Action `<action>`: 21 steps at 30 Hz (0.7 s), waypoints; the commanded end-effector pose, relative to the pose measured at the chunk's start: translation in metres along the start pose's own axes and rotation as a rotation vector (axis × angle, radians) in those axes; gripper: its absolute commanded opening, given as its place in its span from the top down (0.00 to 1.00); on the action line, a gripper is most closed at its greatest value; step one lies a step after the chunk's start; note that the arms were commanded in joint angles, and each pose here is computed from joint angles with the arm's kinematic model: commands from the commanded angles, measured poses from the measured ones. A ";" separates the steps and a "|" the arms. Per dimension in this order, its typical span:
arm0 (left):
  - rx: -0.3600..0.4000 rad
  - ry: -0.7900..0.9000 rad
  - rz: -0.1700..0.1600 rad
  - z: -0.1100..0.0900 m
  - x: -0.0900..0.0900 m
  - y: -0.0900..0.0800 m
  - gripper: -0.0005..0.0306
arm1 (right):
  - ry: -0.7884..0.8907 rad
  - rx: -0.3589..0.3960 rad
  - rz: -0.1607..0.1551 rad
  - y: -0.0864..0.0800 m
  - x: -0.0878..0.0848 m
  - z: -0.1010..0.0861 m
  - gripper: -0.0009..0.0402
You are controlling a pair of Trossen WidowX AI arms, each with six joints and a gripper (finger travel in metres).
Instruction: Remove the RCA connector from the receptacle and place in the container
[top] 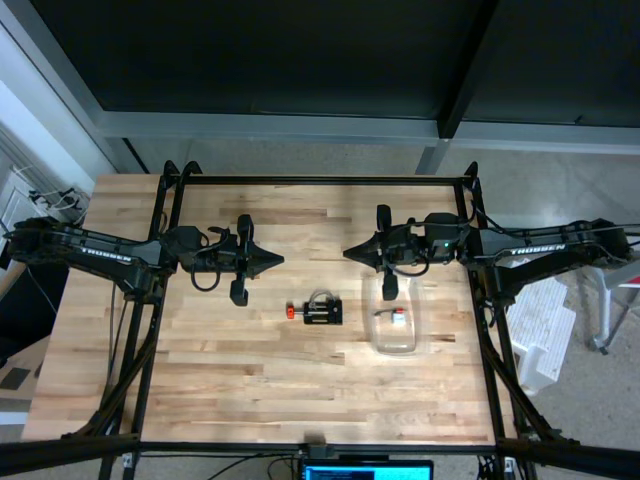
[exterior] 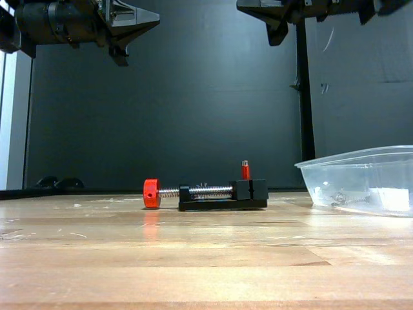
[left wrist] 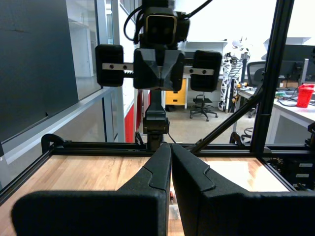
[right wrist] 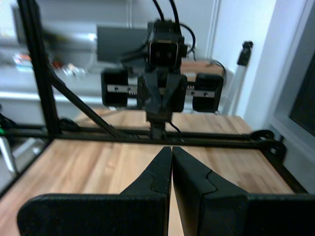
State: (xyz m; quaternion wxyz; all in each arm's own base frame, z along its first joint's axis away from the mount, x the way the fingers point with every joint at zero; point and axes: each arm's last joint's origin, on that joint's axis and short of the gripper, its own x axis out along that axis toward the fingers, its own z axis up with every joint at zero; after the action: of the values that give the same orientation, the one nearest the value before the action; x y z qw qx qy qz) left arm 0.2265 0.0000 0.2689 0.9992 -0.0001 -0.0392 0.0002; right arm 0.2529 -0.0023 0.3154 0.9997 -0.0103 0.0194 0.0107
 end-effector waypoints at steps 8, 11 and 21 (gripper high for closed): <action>0.000 0.000 0.000 0.000 0.000 0.000 0.98 | -0.072 -0.013 -0.084 -0.002 -0.005 -0.020 0.98; 0.000 0.000 0.000 0.000 0.000 0.000 0.98 | -0.067 -0.013 -0.087 -0.001 -0.007 -0.026 0.98; 0.000 0.000 0.000 0.000 0.000 0.000 0.98 | -0.063 -0.008 -0.055 0.006 -0.012 -0.033 0.98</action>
State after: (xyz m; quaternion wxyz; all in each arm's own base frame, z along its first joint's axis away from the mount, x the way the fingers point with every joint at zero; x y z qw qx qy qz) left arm 0.2265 0.0000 0.2690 0.9992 -0.0003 -0.0394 0.0002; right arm 0.2407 0.0018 0.2826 0.9997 -0.0150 -0.0109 -0.0181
